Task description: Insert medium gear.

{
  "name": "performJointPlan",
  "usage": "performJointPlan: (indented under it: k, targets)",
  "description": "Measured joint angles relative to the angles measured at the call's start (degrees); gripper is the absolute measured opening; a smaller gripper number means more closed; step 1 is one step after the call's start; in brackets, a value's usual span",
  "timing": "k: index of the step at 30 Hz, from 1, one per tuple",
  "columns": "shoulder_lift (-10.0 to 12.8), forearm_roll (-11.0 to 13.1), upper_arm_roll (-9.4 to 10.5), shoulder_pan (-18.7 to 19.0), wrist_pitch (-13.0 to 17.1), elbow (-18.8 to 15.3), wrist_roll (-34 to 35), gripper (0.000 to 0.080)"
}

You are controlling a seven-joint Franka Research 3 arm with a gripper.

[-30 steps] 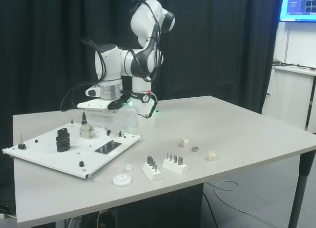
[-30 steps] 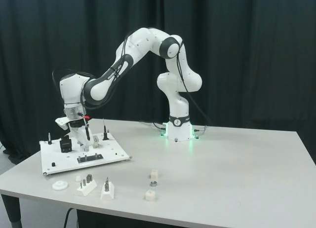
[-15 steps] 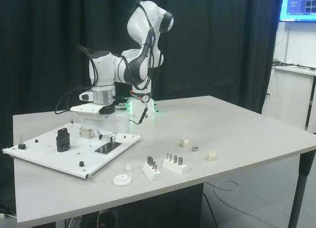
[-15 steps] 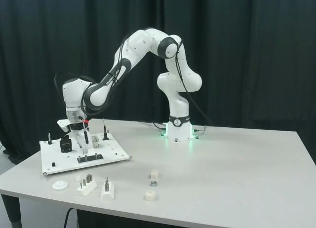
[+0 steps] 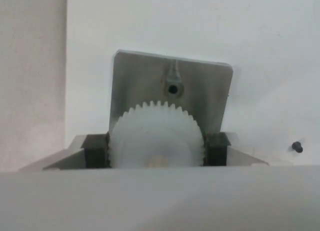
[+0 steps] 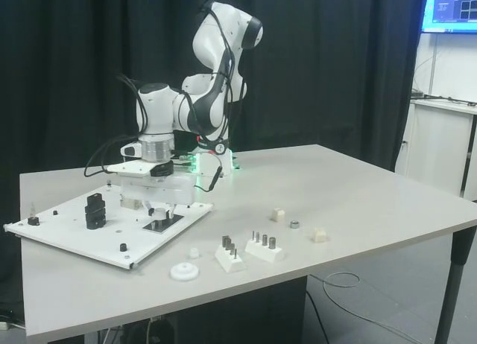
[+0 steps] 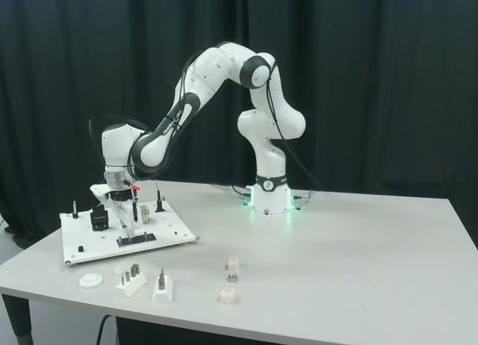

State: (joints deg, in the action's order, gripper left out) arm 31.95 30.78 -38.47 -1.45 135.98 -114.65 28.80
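A white toothed gear [image 5: 156, 137] against a grey plate [image 5: 171, 93]; white arm [image 7: 196, 98], grey counter [image 7: 358, 248], black curtain [image 7: 373, 76].

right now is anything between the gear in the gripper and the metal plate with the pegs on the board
Nothing visible. The gripper holds the white gear just above the grey plate, and the wrist view shows only bare plate and its peg past the gear's teeth. The space under the gear is hidden.
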Motion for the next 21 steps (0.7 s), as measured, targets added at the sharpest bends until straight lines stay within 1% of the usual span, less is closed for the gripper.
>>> performJointPlan:
  k: [14, 21]
  targets:
    - [-1.66, 0.05, -0.02, 0.54, 1.55, -2.82, -0.64, 0.0397]
    - [-1.92, 0.05, -0.02, 0.59, 2.62, -3.74, -0.98, 0.0397]
